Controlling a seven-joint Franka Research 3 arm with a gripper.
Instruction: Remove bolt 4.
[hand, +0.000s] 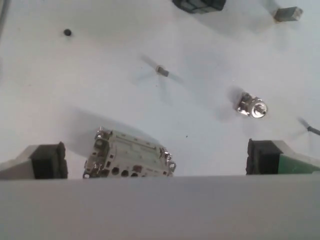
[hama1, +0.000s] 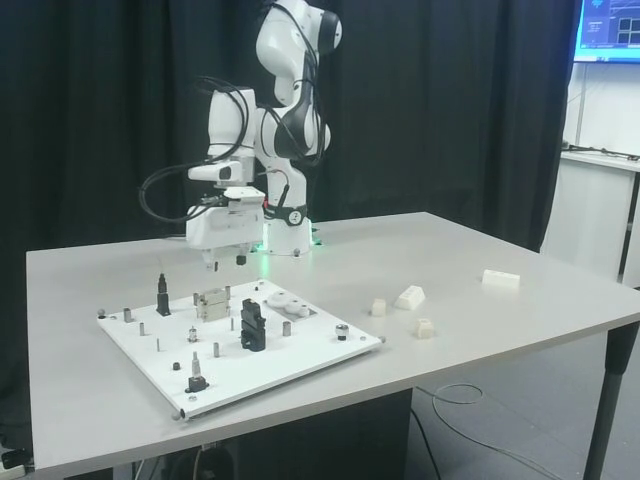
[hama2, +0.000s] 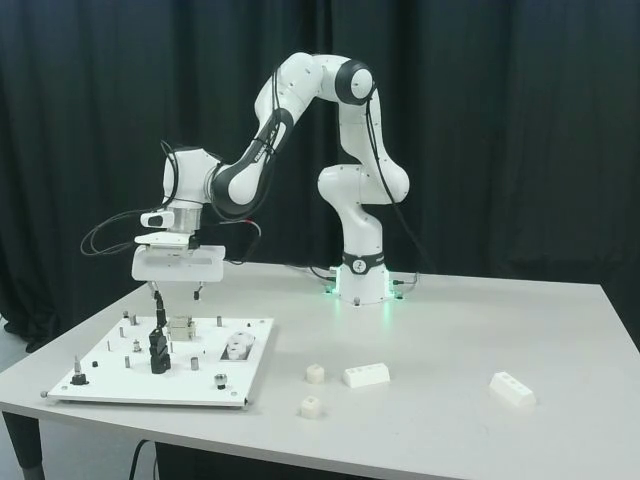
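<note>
Second room view: the white board (hama2: 160, 375) lies at the table's near corner, small bolts (hama2: 128, 344) standing on it, which one is bolt 4 I cannot tell. Above hangs the gripper (hama2: 176, 291), fingers apart, empty, over a grey connector block (hand: 129, 161).

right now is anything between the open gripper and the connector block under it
No. In the first room view the gripper hangs above the connector block with only air between; nothing is held.
</note>
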